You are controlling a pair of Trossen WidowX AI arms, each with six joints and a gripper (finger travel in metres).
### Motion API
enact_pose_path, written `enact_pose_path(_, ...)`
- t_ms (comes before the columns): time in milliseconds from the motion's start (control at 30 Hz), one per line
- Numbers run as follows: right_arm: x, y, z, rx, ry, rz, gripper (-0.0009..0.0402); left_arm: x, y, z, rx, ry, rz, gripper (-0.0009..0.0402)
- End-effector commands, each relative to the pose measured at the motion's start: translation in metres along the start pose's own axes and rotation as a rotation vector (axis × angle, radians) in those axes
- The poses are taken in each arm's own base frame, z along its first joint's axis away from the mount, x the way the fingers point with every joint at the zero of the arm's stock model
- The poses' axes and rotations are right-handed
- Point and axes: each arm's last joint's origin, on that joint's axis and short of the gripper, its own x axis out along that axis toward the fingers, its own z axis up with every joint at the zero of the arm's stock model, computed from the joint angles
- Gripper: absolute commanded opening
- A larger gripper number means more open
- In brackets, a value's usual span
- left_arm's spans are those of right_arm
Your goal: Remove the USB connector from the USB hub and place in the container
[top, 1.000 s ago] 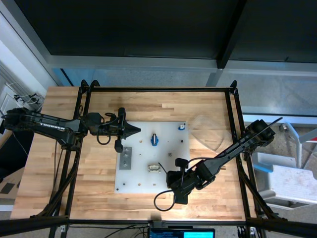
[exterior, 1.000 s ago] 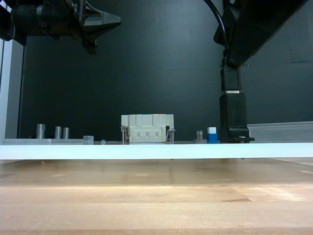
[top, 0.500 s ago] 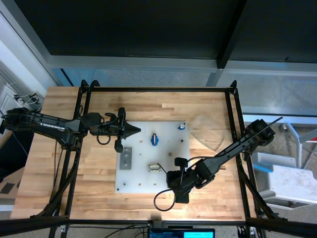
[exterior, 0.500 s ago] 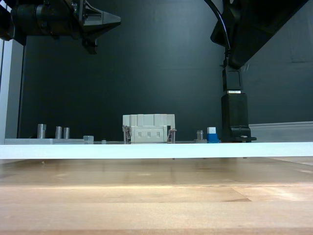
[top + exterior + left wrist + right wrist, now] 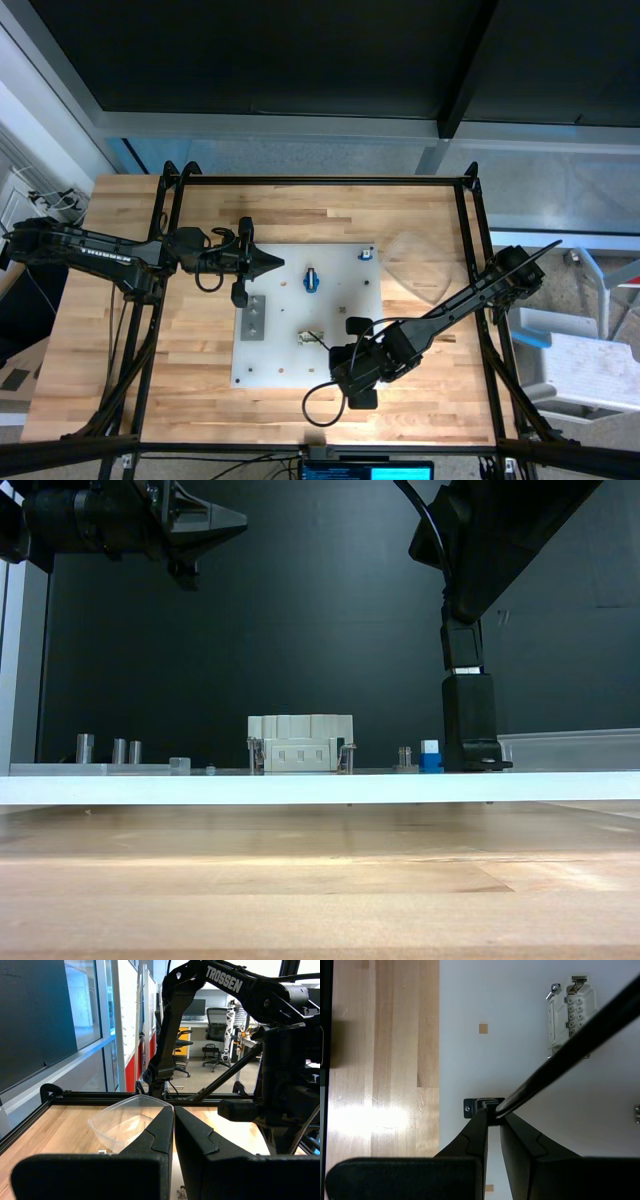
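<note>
**Two-arm cell, seen from above, from counter level and from both wrists.** The right end effector (image 5: 492,1114) points down over the near right part of the white board (image 5: 290,365), close to the board's near edge. Its fingers (image 5: 472,1137) are drawn together to a narrow slit. Their tips pinch the plug end of the USB connector (image 5: 512,1099), whose thin black cable tail runs slantwise away across the silvery-beige connector (image 5: 570,1020).

Directly beneath the tips sits the USB hub (image 5: 471,1108), a small black square on the board with a screw at its edge. In the low view the hub reads as an upright black block just beside a small blue-and-white piece (image 5: 430,755). A thin silvery band shows between the hub's top and the dark part held above it. How deeply the plug sits in the hub cannot be told.

The container (image 5: 420,265), a clear rounded-triangular dish, lies on the wooden counter (image 5: 200,350) just off the board's far right corner, well apart from the hub.

The left end effector (image 5: 278,262) hangs high and level above the board's far left corner. Its fingers are closed tip to tip and grip nothing. In its wrist view the container appears beyond them.

On the board between the arms stand a blue upright connector (image 5: 311,281) and a grey metal block (image 5: 256,320).
</note>
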Motion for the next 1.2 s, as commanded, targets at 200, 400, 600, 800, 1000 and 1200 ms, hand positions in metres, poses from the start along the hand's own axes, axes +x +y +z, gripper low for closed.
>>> enact_pose_path(200, -0.002, 0.01, -0.006, 0.011, -0.025, 0.026, 0.0, 0.0, 0.0, 0.0, 0.0, 0.0, 0.0, 0.0001)
enact_pose_path(400, -0.005, 0.012, -0.01, 0.008, -0.056, 0.015, 0.0, 0.0, 0.0, 0.0, 0.0, 0.0, 0.0, 0.0001)
enact_pose_path(600, -0.009, 0.012, -0.019, 0.051, -0.105, 0.031, 0.0, 0.0, 0.0, 0.0, 0.0, 0.0, 0.0, 0.0001)
enact_pose_path(800, -0.009, 0.011, -0.035, 0.089, -0.146, 0.061, 0.0, 0.0, 0.0, 0.0, 0.0, 0.0, 0.0, 0.0001)
enact_pose_path(1000, -0.011, 0.009, -0.047, 0.09, -0.181, 0.041, 0.0, 0.0, 0.0, 0.0, 0.0, -0.001, 0.0, 0.0001)
enact_pose_path(1200, -0.011, 0.01, -0.046, 0.088, -0.201, 0.057, 0.0, 0.0, 0.0, 0.0, 0.0, 0.0, 0.0, 0.0001)
